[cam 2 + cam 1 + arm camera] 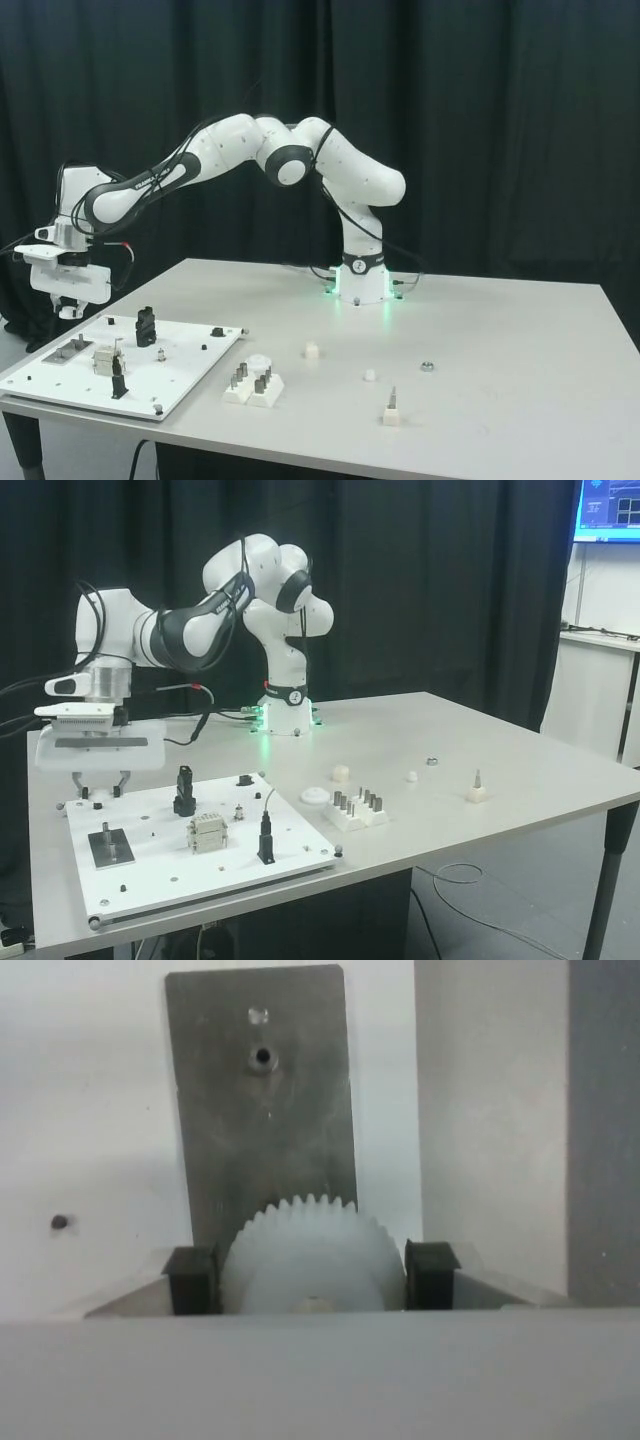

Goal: Insert medium gear.

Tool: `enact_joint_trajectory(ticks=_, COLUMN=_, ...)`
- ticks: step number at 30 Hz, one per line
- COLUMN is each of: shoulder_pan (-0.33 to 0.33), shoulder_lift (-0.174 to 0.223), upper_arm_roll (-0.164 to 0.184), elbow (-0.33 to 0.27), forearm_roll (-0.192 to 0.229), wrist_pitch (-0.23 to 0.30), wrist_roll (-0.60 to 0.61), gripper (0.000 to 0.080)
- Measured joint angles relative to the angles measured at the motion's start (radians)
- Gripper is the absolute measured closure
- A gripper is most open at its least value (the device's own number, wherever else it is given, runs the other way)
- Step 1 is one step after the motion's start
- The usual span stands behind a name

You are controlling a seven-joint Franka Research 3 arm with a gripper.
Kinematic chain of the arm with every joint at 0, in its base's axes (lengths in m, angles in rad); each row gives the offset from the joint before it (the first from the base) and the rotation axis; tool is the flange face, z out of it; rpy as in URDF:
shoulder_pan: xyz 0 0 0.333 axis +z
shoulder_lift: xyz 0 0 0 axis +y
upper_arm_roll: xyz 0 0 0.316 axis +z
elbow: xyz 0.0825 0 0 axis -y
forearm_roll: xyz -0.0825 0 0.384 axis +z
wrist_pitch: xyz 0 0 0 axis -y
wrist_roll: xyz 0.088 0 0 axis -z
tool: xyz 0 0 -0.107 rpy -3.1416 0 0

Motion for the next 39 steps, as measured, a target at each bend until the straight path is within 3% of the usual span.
enact_joint_trajectory(ticks=20, shoulder_pan=-0.025, shoulder_lift=0.084, upper_arm_roll=0.000, elbow=0.094, forearm_roll=0.039, wrist_pitch=-0.050, wrist_roll=0.014, gripper=0.0406)
enact_joint_trajectory(ticks=39, shoulder_pan=-0.039, shoulder_lift=0.144, upper_arm_roll=0.000, elbow=0.154, forearm_roll=0.047, wrist_pitch=-0.069, wrist_roll=0.052, gripper=0.0406)
